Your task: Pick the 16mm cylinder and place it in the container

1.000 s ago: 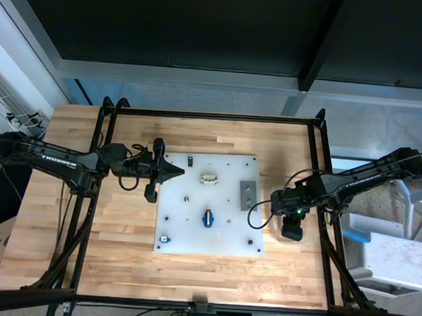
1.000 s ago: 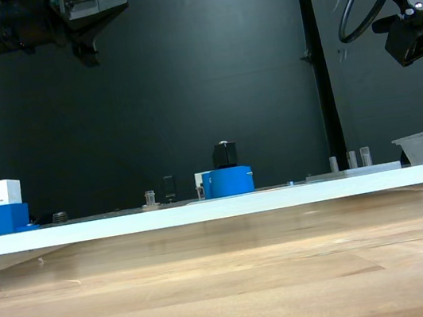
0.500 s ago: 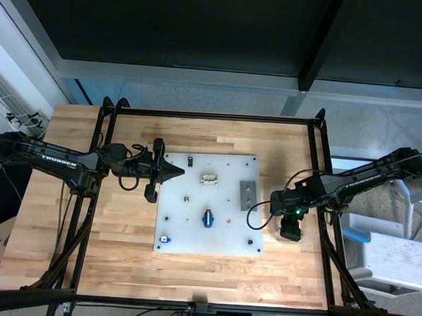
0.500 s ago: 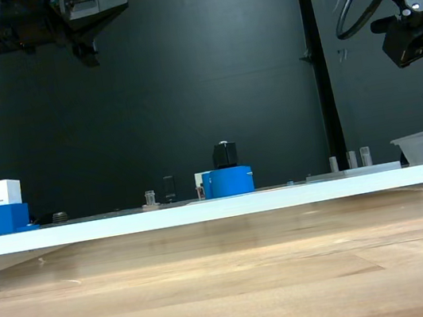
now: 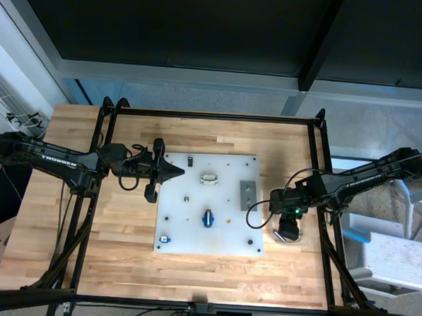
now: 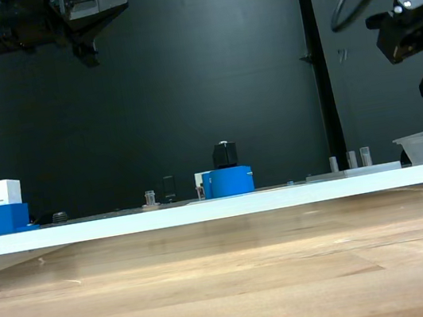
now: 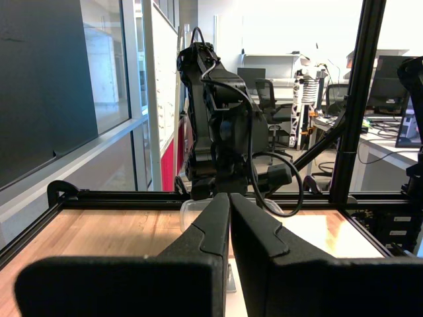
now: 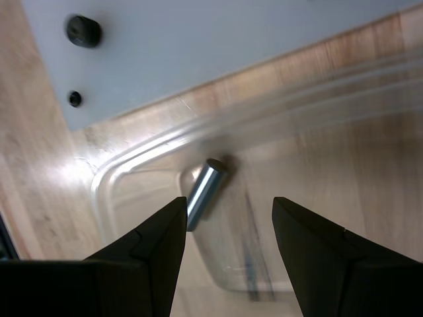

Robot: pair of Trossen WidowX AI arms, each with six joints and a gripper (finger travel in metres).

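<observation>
The right gripper (image 8: 228, 218) hangs with its fingers spread apart, holding nothing, over the container (image 8: 104, 188). This is right of centre in the high view, just off the white board's (image 5: 228, 237) right edge. The 16mm cylinder (image 8: 203, 193) lies on its side inside that clear tray, near a rounded corner. The left gripper (image 5: 178, 172), fingers pressed together, hovers at the board's left edge.

We see two matt-black arms (image 5: 359, 176) with tapered pincers: behind the left pincer (image 7: 229, 195), a looped cable (image 5: 128, 180) and white lettering (image 5: 49, 159); behind the right pincer (image 8: 228, 203), a second cable loop (image 5: 253, 215) and a green light (image 5: 295, 212).
</observation>
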